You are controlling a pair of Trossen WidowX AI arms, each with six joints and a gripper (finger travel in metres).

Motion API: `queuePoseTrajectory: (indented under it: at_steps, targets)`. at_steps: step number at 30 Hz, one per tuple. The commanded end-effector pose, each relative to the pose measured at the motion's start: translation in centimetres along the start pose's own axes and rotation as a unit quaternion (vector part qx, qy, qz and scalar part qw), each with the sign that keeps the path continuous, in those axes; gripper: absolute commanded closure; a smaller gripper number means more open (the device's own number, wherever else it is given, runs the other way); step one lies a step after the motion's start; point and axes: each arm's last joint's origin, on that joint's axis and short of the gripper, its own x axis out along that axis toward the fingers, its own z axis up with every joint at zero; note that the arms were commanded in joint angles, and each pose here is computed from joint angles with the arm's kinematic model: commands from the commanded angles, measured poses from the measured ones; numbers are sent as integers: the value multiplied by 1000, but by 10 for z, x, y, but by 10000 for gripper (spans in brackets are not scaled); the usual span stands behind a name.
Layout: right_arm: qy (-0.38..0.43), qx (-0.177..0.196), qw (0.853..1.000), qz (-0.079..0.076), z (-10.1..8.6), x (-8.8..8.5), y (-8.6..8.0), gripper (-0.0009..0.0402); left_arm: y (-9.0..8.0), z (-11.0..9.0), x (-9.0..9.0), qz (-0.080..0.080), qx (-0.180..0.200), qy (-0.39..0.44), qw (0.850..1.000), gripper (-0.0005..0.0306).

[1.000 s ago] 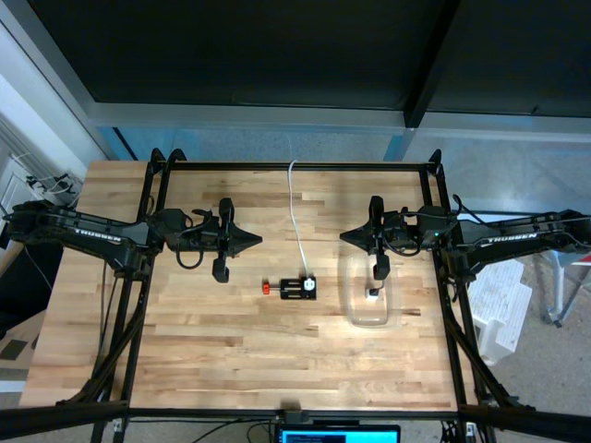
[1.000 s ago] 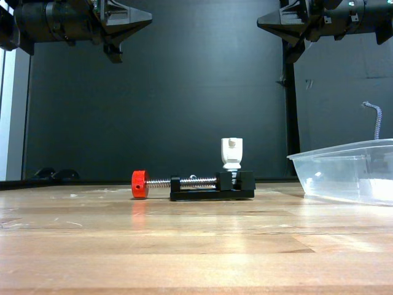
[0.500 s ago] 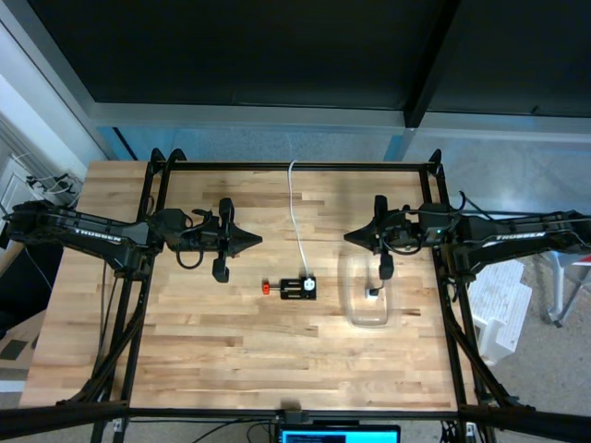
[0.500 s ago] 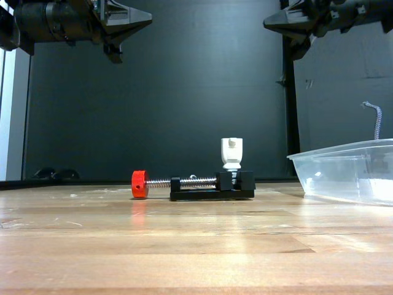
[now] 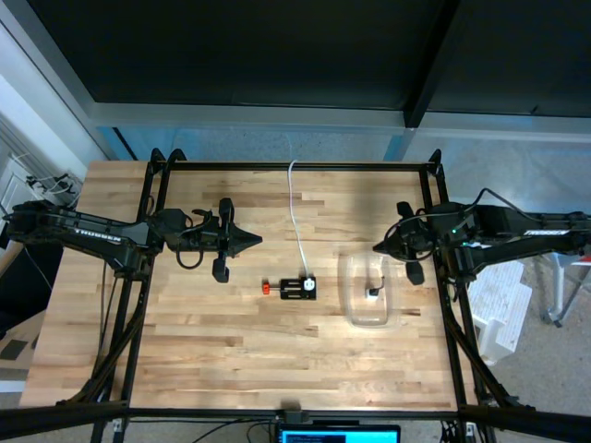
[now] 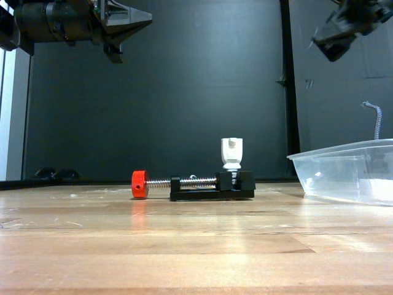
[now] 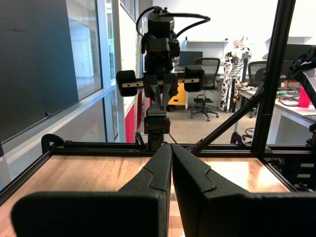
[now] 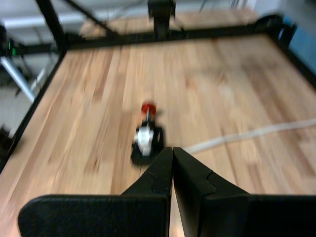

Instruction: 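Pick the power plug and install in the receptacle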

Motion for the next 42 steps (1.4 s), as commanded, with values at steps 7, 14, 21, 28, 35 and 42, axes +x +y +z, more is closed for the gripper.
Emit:
queuePoseTrajectory:
  at_steps: [7, 14, 21, 28, 35, 42]
  targets:
    - [102, 9, 995, 6, -6, -20, 5, 393, 0, 0, 0, 0, 0, 0, 1000, 300]
    - [155, 19, 988, 5, -17, -21, 8, 393, 0, 0, 0, 0, 0, 0, 1000, 300]
    - [186, 19, 982, -17, -24, -24, 12, 393, 0, 0, 0, 0, 0, 0, 1000, 300]
    - [201, 18, 979, -22, -34, -19, 23, 393, 0, 0, 0, 0, 0, 0, 1000, 300]
    - [229, 21, 973, -25, -54, -7, 32, 393, 0, 0, 0, 0, 0, 0, 1000, 300]
    - [216, 32, 976, -17, -66, 13, 38, 336, 0, 0, 0, 0, 0, 0, 1000, 300]
